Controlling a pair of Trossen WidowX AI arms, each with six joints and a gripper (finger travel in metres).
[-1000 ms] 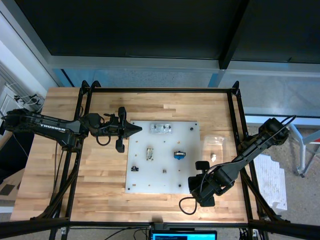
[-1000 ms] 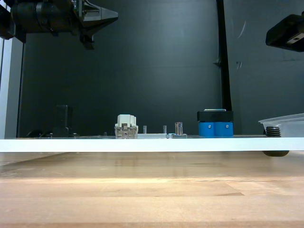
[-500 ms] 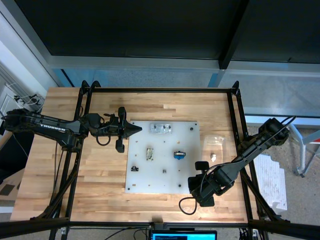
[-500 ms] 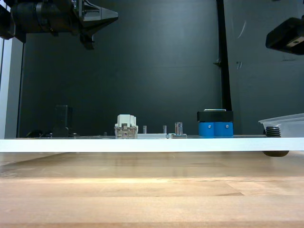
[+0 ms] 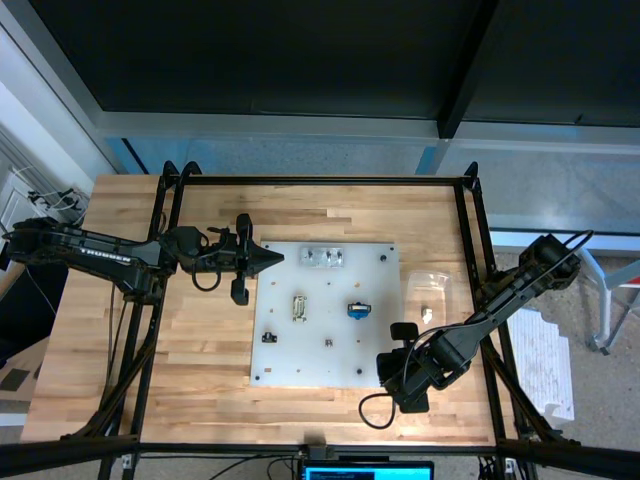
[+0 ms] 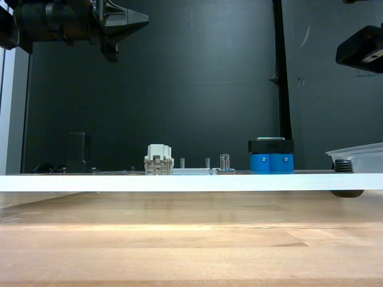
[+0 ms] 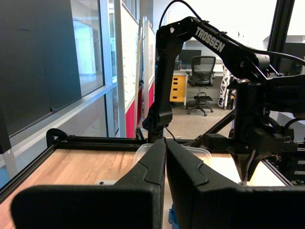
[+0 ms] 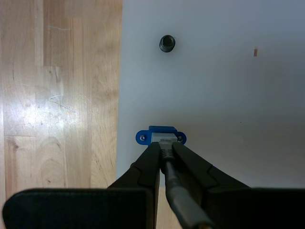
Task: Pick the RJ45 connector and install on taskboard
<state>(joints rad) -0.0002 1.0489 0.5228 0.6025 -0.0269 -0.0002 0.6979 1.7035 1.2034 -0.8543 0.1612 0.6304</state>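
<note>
R gripper (image 8: pixel 165 146), clamped on the RJ45 connector (image 8: pixel 167 162), has it at the blue socket (image 8: pixel 143 138) by the taskboard (image 8: pixel 228 95) edge: insertion step, likely needing 1 straight push; L gripper (image 7: pixel 165 143), closed, hovers over its far-left corner.

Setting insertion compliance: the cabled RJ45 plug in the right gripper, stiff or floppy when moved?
The RJ45 connector itself looks small and rigid, pinched in the shut right gripper above the blue fitting on the taskboard, so probably light. Its grey cable likely flexes and may tug sideways. The left gripper hangs shut over the board's far left corner.
</note>
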